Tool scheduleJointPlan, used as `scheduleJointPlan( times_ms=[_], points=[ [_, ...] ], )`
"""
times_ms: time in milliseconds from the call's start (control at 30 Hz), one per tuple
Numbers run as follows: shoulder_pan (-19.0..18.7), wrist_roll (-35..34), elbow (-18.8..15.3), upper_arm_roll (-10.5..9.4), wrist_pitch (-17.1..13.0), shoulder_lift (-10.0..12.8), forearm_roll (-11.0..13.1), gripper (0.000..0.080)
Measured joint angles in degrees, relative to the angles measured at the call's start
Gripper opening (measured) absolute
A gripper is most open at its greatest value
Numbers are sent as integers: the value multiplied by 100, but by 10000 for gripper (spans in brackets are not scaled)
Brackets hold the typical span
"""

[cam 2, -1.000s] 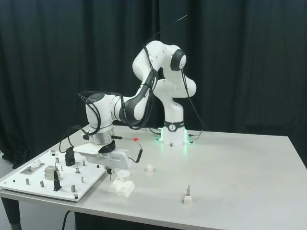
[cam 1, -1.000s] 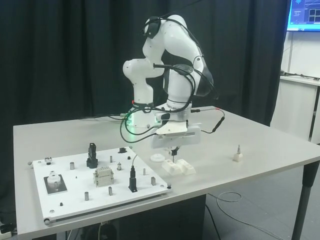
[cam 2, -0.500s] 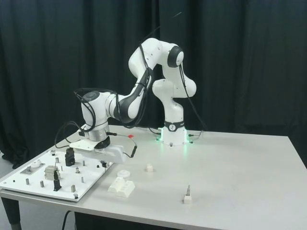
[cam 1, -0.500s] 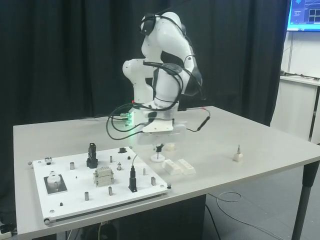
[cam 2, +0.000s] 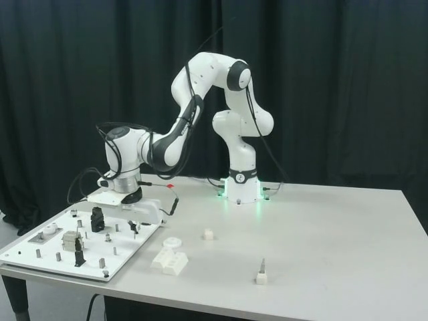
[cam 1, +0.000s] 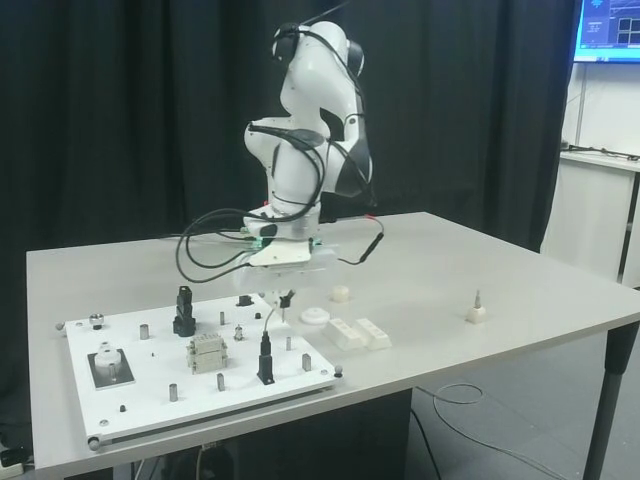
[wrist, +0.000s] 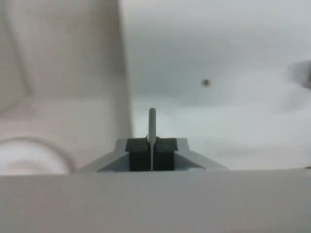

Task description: Insert round peg 1.

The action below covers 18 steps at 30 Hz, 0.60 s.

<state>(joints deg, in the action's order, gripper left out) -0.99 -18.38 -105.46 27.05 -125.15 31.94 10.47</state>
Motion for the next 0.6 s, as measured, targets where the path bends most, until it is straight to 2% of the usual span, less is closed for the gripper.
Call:
scheduleJointPlan(
  times_ms=[600],
  points=[
    [216,276,-117,35,-378,5,89,27]
  ],
)
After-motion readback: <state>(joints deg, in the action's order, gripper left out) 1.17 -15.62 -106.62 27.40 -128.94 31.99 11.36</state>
